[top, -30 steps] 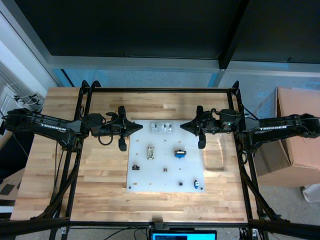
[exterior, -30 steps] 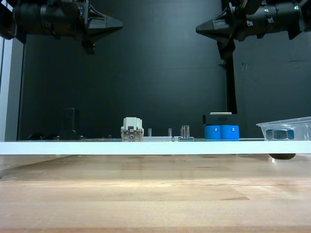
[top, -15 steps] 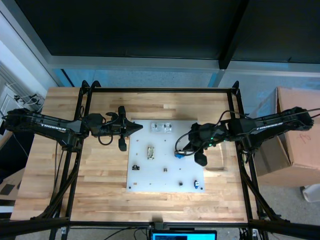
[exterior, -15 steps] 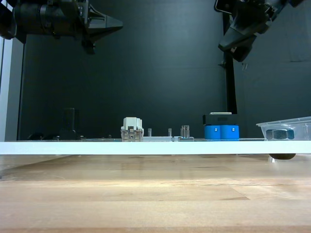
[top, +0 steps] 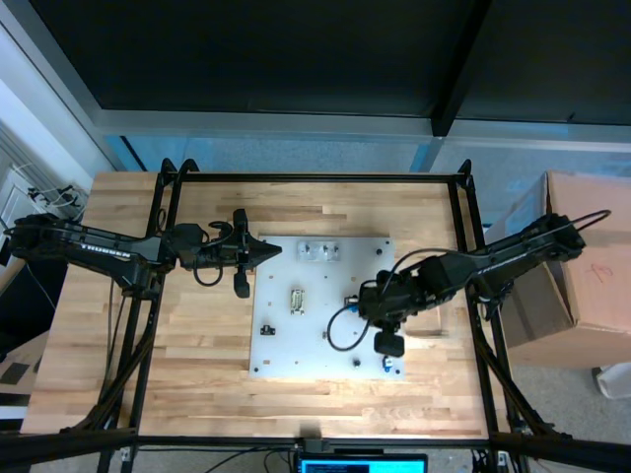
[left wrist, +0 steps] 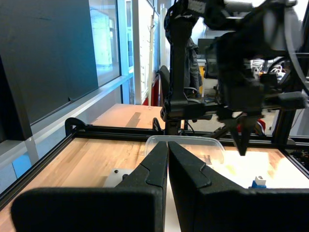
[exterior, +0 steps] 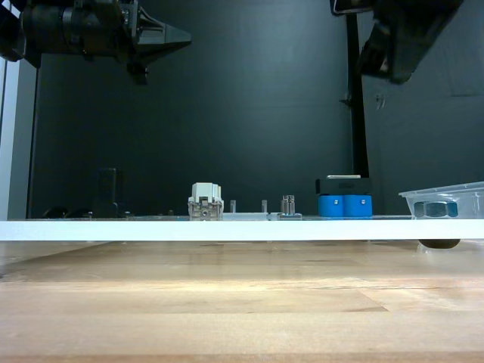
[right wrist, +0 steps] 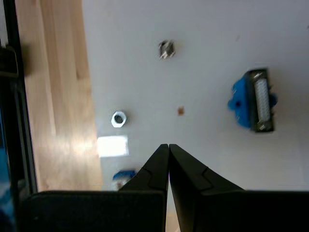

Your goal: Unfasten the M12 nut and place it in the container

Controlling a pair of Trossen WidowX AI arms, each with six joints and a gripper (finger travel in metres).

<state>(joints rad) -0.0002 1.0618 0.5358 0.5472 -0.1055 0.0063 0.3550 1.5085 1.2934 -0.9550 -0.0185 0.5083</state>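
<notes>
The nut (top: pixel 356 362) sits on its stud at about 5 o'clock on the board (top: pixel 296 345), close to the near right edge. The right wrist view shows this nut (right wrist: pixel 118 118) as a silver ring with a dark centre, flat on the white. A blue part (top: pixel 391 365) stands just beside it at 3 o'clock. In the low view the nut (exterior: pixel 435 208) overlaps the tray (exterior: pixel 454 193), but the high view puts it on the board, apart from the tray (top: pixel 426 333), which lies on the surface off the board's right edge.

The right claw (top: pixel 378 307) hangs over the board at about 1 o'clock from the nut, pointing down and well above it. Its fingers (right wrist: pixel 159 162) are pressed together with nothing between them. A blue connector (right wrist: pixel 253 101) lies on the board beyond it.

The left claw (top: pixel 276 252) is at 10 o'clock, off the board's far left corner. It is high above the surface and points level toward the right. Its fingers (left wrist: pixel 154 164) are together and empty.
</notes>
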